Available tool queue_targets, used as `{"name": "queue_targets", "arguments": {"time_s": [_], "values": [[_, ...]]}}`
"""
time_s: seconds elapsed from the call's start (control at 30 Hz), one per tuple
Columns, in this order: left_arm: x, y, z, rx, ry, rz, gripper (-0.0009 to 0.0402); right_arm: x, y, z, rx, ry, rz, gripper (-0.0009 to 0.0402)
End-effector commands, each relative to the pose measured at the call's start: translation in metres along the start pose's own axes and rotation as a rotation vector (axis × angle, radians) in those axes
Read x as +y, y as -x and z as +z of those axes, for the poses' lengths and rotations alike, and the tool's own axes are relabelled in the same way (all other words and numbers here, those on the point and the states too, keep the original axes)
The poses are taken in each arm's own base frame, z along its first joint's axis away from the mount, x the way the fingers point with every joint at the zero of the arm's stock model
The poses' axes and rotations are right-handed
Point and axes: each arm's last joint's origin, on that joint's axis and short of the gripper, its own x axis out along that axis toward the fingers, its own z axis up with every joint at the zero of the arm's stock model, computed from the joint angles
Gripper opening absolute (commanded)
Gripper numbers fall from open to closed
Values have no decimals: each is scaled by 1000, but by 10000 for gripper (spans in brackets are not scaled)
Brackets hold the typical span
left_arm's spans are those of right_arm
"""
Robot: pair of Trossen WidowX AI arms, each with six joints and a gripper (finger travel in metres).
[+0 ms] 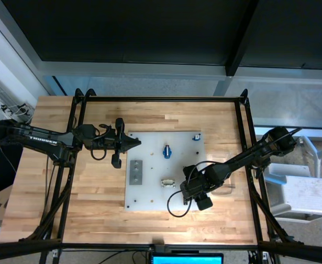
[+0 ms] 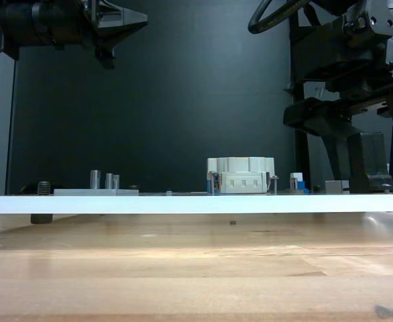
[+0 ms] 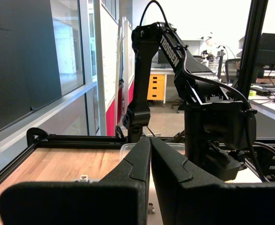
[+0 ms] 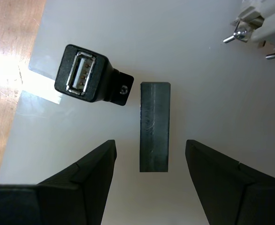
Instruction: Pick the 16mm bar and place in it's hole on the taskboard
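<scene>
Position of 16mm bar (image 4: 154,126): lying flat and free on the white taskboard (image 1: 150,192), near its near right corner, not seated in any hole. Right gripper (image 4: 150,143) hangs directly over it, jaws wide apart, one finger on each side of the bar and touching neither (bar runs parallel to the fingers). A black USB adapter (image 4: 88,75) lies just beside one end of the bar, its back corner almost at the bar's edge; contact cannot be told.

Further in on the board: white connector (image 1: 168,182) with its wing screws, then a grey block (image 1: 135,171) with short pins standing on it toward the left edge, then a blue part (image 1: 167,150) further back.

Left gripper (image 1: 136,142) sits high above the board's far left edge, pointing inward across the board, jaws pressed together with nothing between them (wrist view shows the fingers (image 3: 137,159) meeting). Wooden table (image 1: 95,220) under everything.
</scene>
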Motion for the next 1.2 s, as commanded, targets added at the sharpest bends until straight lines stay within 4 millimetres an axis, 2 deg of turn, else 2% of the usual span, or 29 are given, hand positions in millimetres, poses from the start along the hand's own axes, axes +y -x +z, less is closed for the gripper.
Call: {"name": "queue_targets", "arguments": {"time_s": [0.03,0.5,0.8,0.97,1.2], "values": [[0,0,0,0,0,0,0,0,-1,0,2,1,-5,182],[0,0,0,0,0,0,0,-1,0,0,-1,10,-6,54],[0,0,0,0,0,0,0,-1,5,0,-15,12,-5,7],[0,0,0,0,0,0,0,-3,22,0,-4,2,-6,7],[0,0,0,0,0,0,0,-15,67,15,-59,-73,-11,6]]}}
